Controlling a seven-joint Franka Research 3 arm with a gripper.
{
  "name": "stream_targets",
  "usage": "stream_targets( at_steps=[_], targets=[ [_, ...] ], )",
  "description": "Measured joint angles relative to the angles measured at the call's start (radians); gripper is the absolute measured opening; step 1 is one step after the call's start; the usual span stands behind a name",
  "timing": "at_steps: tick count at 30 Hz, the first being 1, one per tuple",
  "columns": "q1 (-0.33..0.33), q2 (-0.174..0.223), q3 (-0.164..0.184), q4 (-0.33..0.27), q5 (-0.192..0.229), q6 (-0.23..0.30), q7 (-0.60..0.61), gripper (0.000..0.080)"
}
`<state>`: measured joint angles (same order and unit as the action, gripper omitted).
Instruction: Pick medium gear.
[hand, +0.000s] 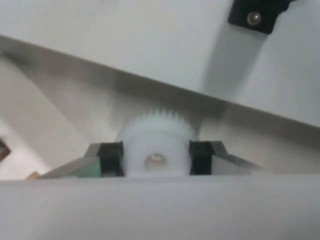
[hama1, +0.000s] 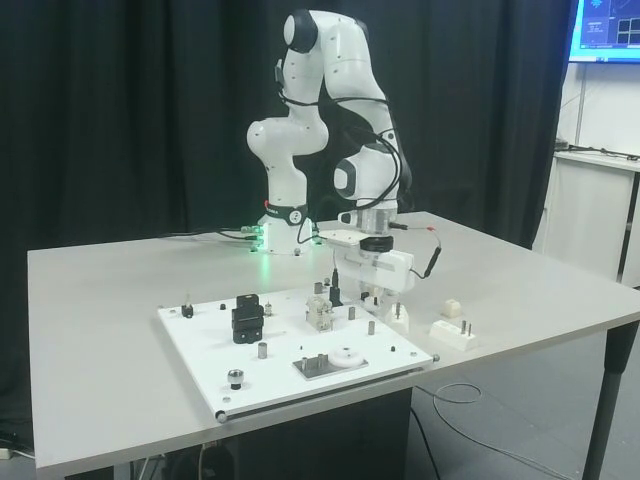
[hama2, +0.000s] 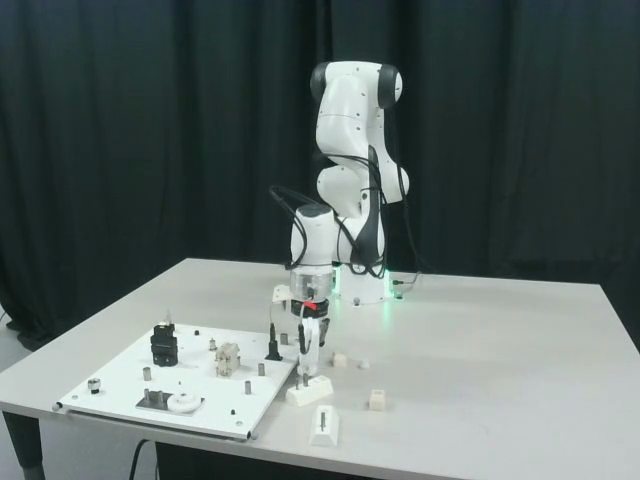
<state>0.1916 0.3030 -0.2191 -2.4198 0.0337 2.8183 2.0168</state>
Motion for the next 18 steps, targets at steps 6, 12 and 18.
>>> stream_targets(
  at_steps=[6, 12, 18],
  targets=[
    [0.0, -0.034, -0.005, 0.001, 0.0, -0.043, -0.011, 0.028],
    [0.0, -0.058, -0.011, 0.003, -0.001, -0.079, -0.016, 0.028],
    [0.0, -0.068, -0.014, 0.005, -0.002, -0.099, -0.021, 0.028]
  ],
)
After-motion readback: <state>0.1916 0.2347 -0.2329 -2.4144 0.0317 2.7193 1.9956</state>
